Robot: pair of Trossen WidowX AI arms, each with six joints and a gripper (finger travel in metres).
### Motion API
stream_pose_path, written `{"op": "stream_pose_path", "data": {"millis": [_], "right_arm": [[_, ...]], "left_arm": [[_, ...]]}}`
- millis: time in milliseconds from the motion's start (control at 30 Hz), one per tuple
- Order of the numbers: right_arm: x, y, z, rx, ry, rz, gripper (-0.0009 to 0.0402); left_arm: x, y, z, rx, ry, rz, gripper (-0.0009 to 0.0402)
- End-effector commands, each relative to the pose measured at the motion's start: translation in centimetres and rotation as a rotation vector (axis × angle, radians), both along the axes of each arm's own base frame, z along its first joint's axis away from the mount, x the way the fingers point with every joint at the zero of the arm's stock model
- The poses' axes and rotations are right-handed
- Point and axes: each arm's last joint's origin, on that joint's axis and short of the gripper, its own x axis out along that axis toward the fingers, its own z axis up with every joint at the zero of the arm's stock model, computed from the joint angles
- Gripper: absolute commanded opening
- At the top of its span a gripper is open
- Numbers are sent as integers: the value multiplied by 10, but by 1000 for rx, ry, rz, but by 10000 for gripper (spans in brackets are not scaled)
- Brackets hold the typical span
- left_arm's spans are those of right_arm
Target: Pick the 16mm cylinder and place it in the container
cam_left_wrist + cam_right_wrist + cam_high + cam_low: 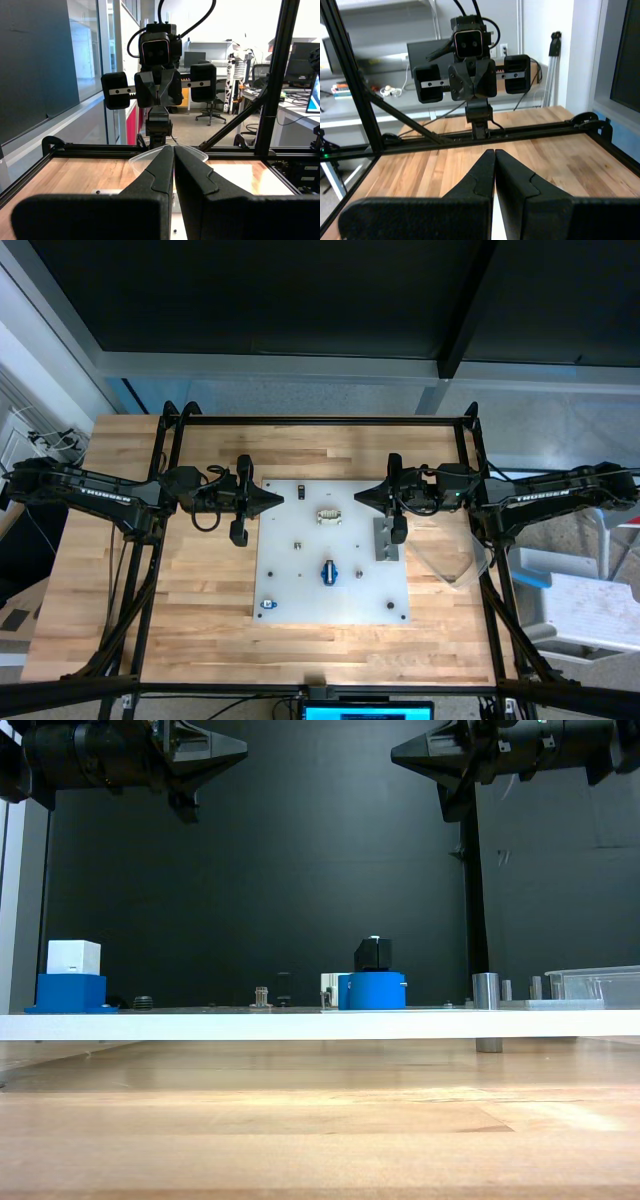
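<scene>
Step in hand (my reading): the reach, not yet begun. The right tool (495,151) hangs high over the white board (300,585), above its far strip and right of its centre. It is the nearer tool to both cylinder and container, so I would give it the job.

To do it well:
- Spread the fingers only a little wider than the cylinder and turn the tool to point down at the board.
- Come down straight over the 16mm cylinder (358,575), which stands upright on the board's near half, slightly right of centre.
- Mind the two neighbours that crowd it on the board, the blue upright part (328,572) and the grey block (385,538) (set the finger line so neither pad sweeps into them).
- Grip low and lift straight up, in case the cylinder sits in a hole in the board; I cannot tell from here.
- Carry it over the board's right edge to the container (452,558), which rests on the bench (150,570) just off that edge.

Tools: the right tool has its fingers pressed together tip to tip, with nothing between them and touching nothing. The left tool (174,148) is likewise closed and empty, high over the board's far left corner, well apart from the cylinder.
</scene>
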Motion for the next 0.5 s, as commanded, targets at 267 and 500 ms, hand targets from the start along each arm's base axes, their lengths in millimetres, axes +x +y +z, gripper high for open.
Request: {"op": "stream_pose_path", "data": {"millis": [267,500], "right_arm": [[4,1,29,17,370,2,0],[16,3,51,8,624,3,0]], "left_arm": [[0,0,0,0,0,0,0],[0,0,0,0,0,0,0]]}}
